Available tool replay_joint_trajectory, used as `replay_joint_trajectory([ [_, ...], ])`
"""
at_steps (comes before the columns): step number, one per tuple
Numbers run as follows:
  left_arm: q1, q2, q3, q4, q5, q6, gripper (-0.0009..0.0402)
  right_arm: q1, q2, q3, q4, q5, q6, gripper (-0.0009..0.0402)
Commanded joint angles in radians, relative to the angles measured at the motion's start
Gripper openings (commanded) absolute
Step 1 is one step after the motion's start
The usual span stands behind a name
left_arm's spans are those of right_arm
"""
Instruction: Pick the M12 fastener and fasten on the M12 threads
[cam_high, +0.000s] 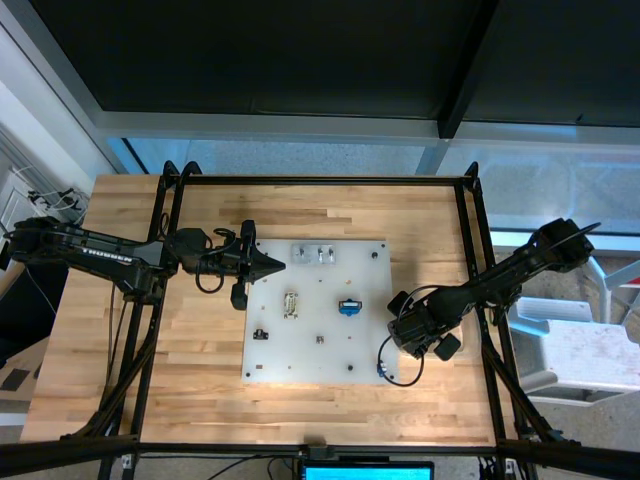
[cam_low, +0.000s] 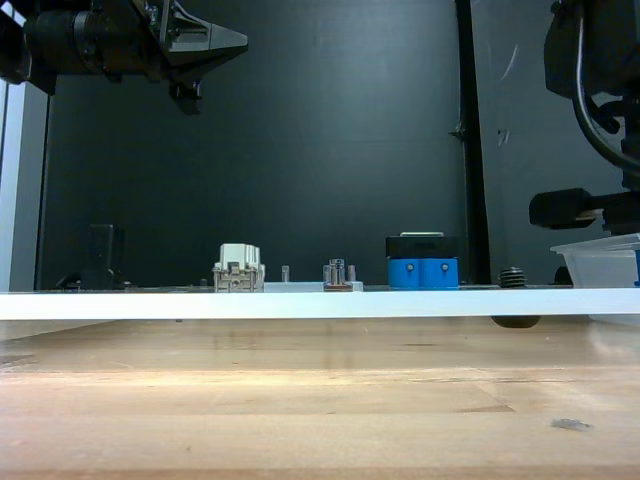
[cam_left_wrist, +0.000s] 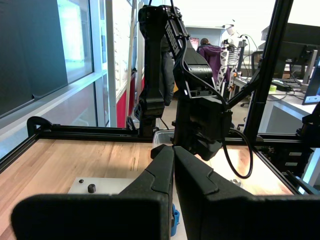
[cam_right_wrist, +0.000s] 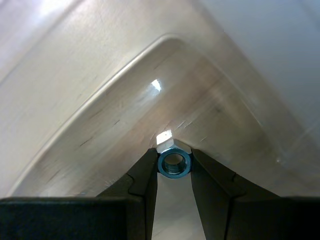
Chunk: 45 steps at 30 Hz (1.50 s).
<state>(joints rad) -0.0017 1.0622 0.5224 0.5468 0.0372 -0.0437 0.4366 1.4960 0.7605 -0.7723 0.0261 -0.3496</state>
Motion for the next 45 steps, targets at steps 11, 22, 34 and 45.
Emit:
replay_joint_trajectory([
  [11,0.0,0.0,0.0,0.0,0.0,0.0,0.0,-0.001,-0.032,0.27,-0.324,0.0,-0.298,0.0004],
  [22,0.0,0.0,0.0,0.0,0.0,0.0,0.0,-0.002,0.13,0.56,-0.442,0.008,-0.485,0.0004],
  [34,0.0,0.0,0.0,0.0,0.0,0.0,0.0,0.0,0.382,0.846,-0.455,-0.002,-0.577,0.0004],
  [45,0.0,0.0,0.0,0.0,0.0,0.0,0.0,0.004,0.553,1.017,-0.446,-0.001,-0.634,0.0004],
])
